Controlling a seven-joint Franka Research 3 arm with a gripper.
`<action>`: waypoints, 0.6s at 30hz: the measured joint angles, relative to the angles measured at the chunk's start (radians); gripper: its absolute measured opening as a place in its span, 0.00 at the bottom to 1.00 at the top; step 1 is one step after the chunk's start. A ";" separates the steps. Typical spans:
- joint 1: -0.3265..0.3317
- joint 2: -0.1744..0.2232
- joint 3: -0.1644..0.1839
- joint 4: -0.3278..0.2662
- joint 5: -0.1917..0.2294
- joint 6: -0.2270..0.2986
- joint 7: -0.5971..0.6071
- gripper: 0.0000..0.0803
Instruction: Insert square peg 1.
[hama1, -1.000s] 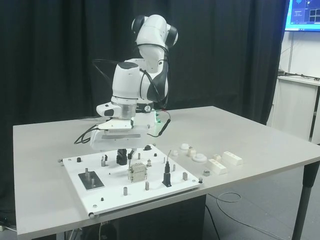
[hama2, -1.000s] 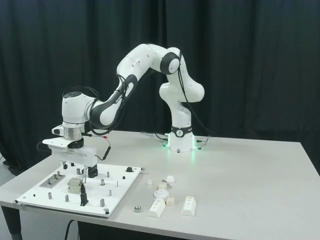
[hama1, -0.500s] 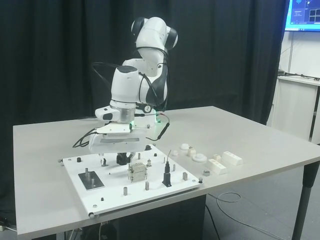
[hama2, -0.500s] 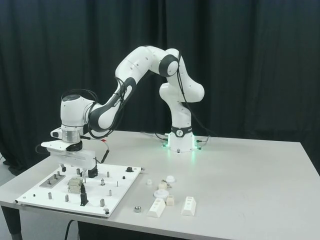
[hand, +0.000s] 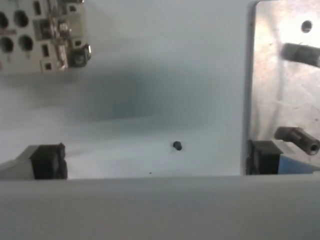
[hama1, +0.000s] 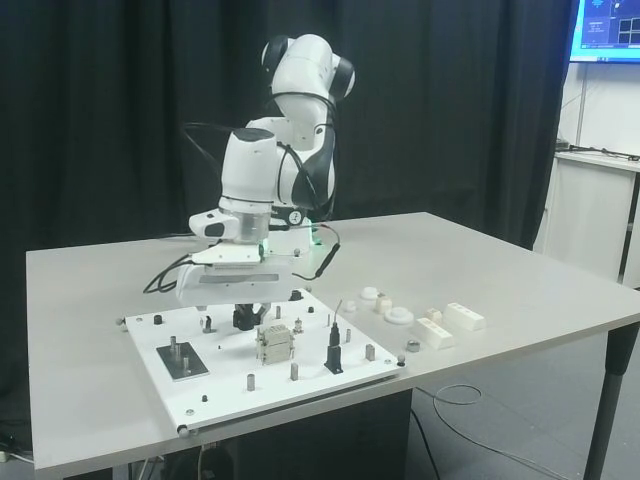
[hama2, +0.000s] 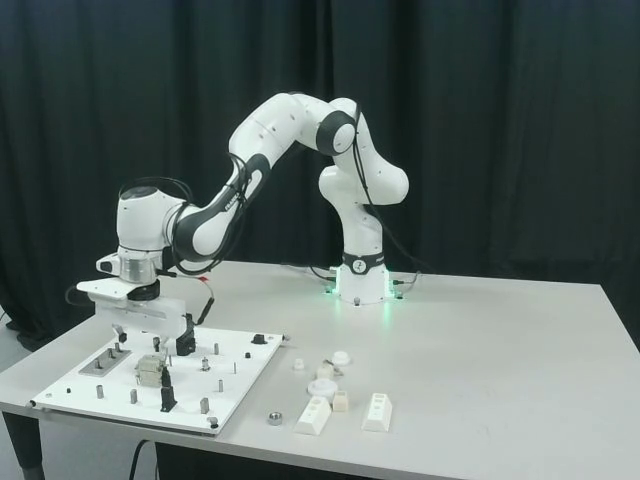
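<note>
The arm (hama1: 250, 170) reaches low over the white board (hama1: 300, 385) on the table (hama1: 480, 260). In the wrist view the gripper (hand: 156, 159) is spread wide and holds nothing; only bare board and a small black dot (hand: 177, 145) lie between its black fingertips (hand: 47, 161). One fingertip sits at the edge of the grey plate (hand: 270, 75), where two pegs (hand: 299, 140) stand upright (which of them is square peg 1, I cannot tell). A grey connector block (hand: 45, 35) stands on the board near the other fingertip. Small white parts (hama1: 400, 316) lie on the table beside the board.
</note>
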 joint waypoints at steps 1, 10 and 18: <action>-0.002 0.000 0.000 0.006 0.000 -0.007 0.000 1.00; -0.022 0.000 0.000 0.081 0.019 -0.115 0.000 1.00; -0.047 0.000 -0.004 0.144 0.027 -0.194 -0.016 1.00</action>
